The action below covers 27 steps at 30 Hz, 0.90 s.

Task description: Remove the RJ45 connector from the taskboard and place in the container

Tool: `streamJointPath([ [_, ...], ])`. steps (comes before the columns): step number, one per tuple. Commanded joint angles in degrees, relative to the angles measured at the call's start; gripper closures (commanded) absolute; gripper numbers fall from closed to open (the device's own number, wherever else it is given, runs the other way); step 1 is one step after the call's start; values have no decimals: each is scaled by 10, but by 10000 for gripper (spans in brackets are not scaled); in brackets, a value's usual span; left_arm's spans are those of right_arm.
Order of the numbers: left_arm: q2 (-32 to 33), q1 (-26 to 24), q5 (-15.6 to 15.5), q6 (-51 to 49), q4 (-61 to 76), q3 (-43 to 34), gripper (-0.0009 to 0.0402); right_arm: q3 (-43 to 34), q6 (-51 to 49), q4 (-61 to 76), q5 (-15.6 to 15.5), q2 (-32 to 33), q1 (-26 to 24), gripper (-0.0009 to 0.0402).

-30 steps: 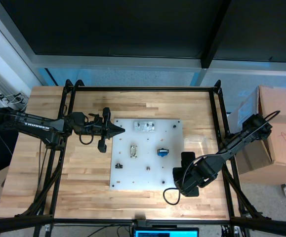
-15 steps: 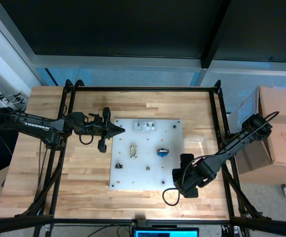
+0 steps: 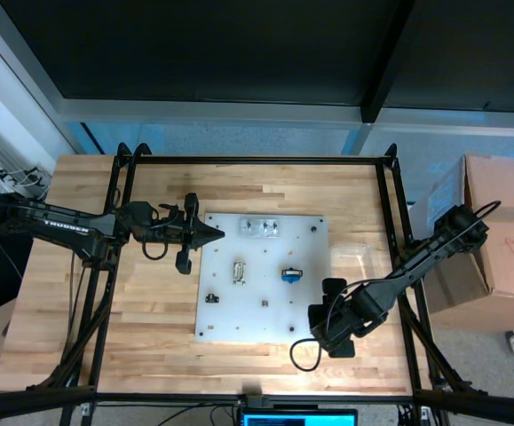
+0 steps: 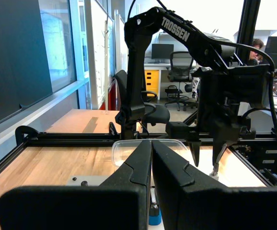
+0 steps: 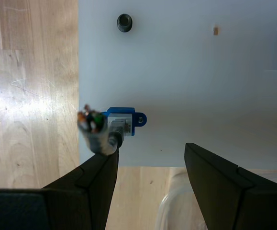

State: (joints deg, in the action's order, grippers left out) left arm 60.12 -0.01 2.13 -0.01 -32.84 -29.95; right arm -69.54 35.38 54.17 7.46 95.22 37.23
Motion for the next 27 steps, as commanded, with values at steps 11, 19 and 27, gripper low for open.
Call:
streamJointPath([
  [11, 0, 0, 0, 0, 0, 0, 393, -1, -3, -32, -16, 20, 0, 284],
  [19, 0, 0, 0, 0, 0, 0, 393, -1, -2, -33, -17, 20, -1, 320],
  [27, 0, 0, 0, 0, 0, 0, 393, -1, -3, -32, -17, 20, -1, 377],
])
